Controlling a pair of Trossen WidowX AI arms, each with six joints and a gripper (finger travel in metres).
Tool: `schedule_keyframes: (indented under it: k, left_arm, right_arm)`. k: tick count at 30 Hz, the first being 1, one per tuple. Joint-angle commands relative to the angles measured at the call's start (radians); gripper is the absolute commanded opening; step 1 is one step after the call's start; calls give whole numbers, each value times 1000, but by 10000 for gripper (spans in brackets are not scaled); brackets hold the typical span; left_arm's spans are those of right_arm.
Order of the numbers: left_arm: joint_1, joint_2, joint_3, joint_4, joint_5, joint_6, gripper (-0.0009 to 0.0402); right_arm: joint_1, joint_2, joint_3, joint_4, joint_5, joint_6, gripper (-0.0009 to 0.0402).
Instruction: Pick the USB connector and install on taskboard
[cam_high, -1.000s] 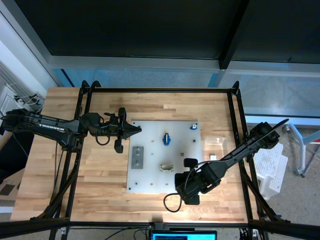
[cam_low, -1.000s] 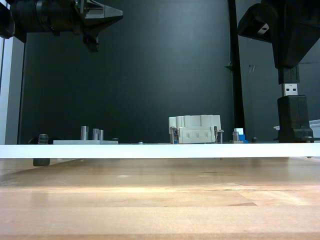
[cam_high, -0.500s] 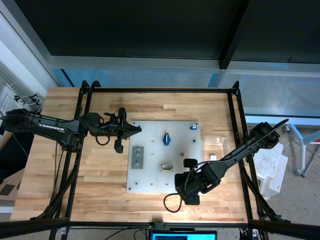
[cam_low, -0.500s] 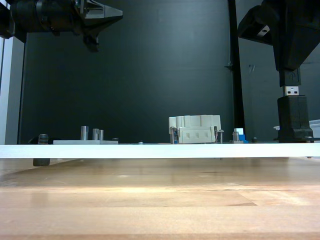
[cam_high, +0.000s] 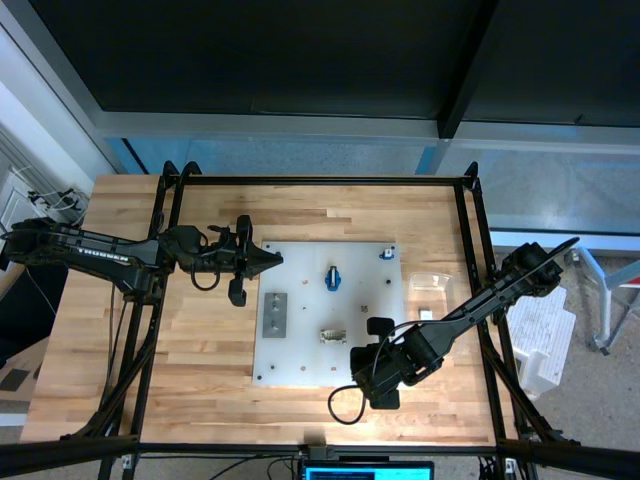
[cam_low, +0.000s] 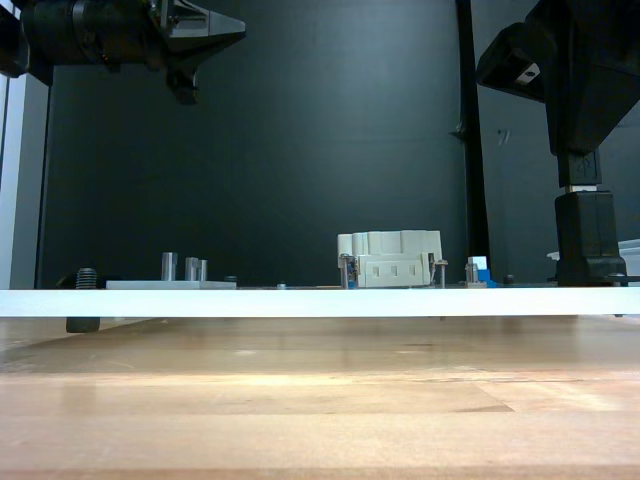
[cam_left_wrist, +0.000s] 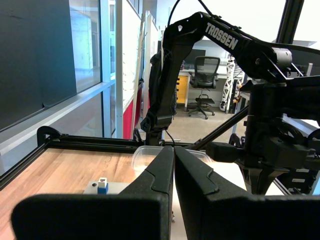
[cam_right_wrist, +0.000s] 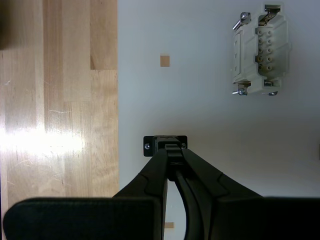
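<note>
The white taskboard (cam_high: 300, 372) lies in the middle of the table. My right gripper (cam_high: 379, 386) hangs over its near right corner, shut on the black USB connector (cam_low: 580, 166). The connector points straight down into an upright black socket (cam_low: 590, 236), and only a sliver of its metal tip shows above the socket. In the right wrist view the fingers (cam_right_wrist: 156, 167) close around the connector (cam_right_wrist: 172, 150), directly over the socket's flange (cam_right_wrist: 150, 145). My left gripper (cam_high: 266, 260) is shut and empty, held high over the board's left edge (cam_low: 225, 24).
On the board sit a white multi-pin connector (cam_high: 333, 336), a grey metal plate (cam_high: 274, 313) with posts and a small blue part (cam_high: 333, 278). A clear plastic tray (cam_high: 430, 285) rests on the wood right of the board. A black cable (cam_high: 338, 410) loops off the near edge.
My right gripper has come down, sinking the USB connector's metal tip almost fully into the black socket. The left arm has not moved.
</note>
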Motion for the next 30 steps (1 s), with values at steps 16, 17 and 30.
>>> schedule_keyframes:
  k: [16, 17, 30]
  left_arm:
    - [0, 0, 0, 0, 0, 0, 0]
    - [0, 0, 0, 0, 0, 0, 0]
    - [0, 0, 0, 0, 0, 0, 0]
  right_arm:
    - [1, -4, 1, -6, -10, 3, 17]
    - [1, -5, 1, -7, -10, 3, 20]
    - [2, -11, 7, -7, -8, 3, 46]
